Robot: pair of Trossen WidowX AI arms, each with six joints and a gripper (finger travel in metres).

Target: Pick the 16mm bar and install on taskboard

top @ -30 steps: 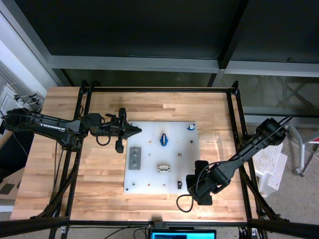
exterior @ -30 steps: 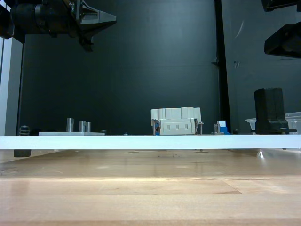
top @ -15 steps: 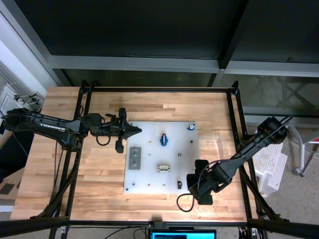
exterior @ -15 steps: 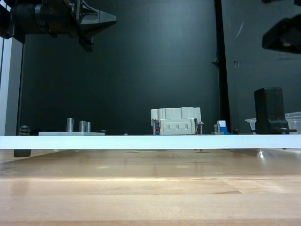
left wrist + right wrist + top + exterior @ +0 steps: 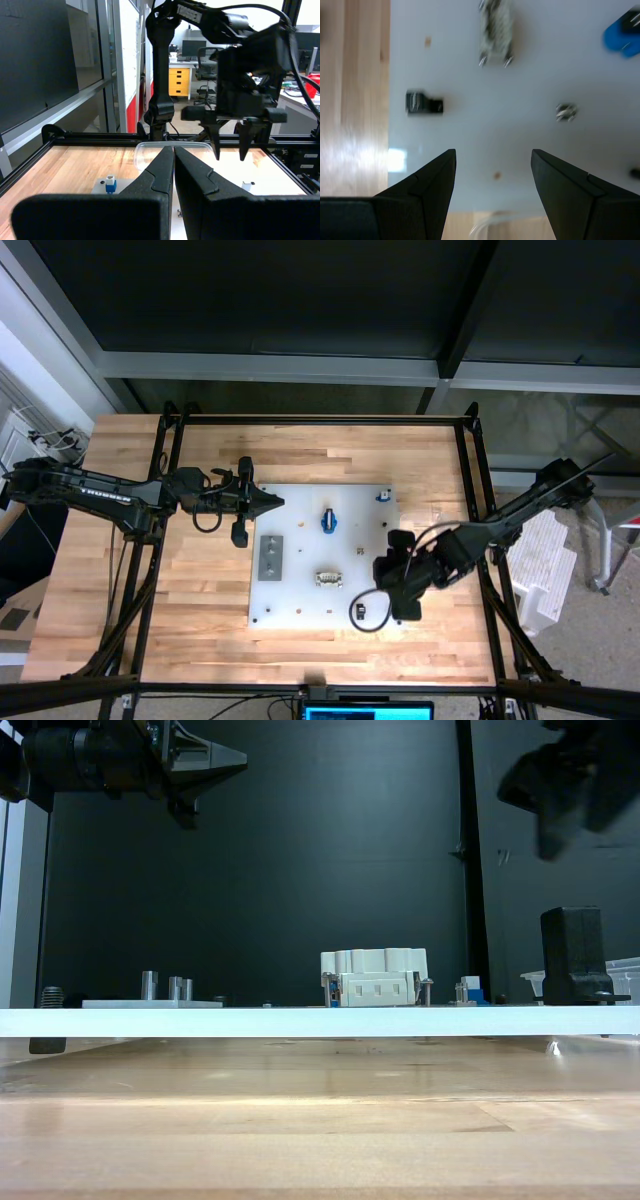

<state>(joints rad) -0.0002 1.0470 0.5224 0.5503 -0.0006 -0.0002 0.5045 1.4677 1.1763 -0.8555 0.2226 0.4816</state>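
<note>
- Two arms reach in over the pale wooden desk (image 5: 200,630) in my high view. The left gripper (image 5: 277,502) hangs at the far left corner of the flat white square taskboard (image 5: 300,540), its jaws drawn to a single point. The right gripper (image 5: 400,580) hangs over the board's right edge.
- On that plate I see a grey rectangular metal block (image 5: 271,556), a blue knob (image 5: 329,520) and a white multi-pin connector (image 5: 328,580). A tiny dull-silver peg, which I take for the 16mm bar (image 5: 360,552), stands on the plate between the knob and the right gripper, apart from both.
- From the low view, the left gripper (image 5: 240,760) sits high above the board's left end. The right gripper is a dark blur high at the right, above the small black square part (image 5: 573,955). Three short metal pegs (image 5: 176,988) rise from the grey block. I cannot pick out the bar here.
- Through the left wrist view, the left jaws stand nearly together, with only a thin slit between them. Beyond them the right gripper (image 5: 230,150) points down with its jaws apart, and a clear plastic tray (image 5: 145,150) lies behind.
- Through the right wrist view, the jaws stand wide apart, looking straight down on the plate. The black part (image 5: 422,102), the connector and the knob all show. The bar (image 5: 566,111), blurred, rests on the white surface beyond one fingertip, outside the gap and untouched.
</note>
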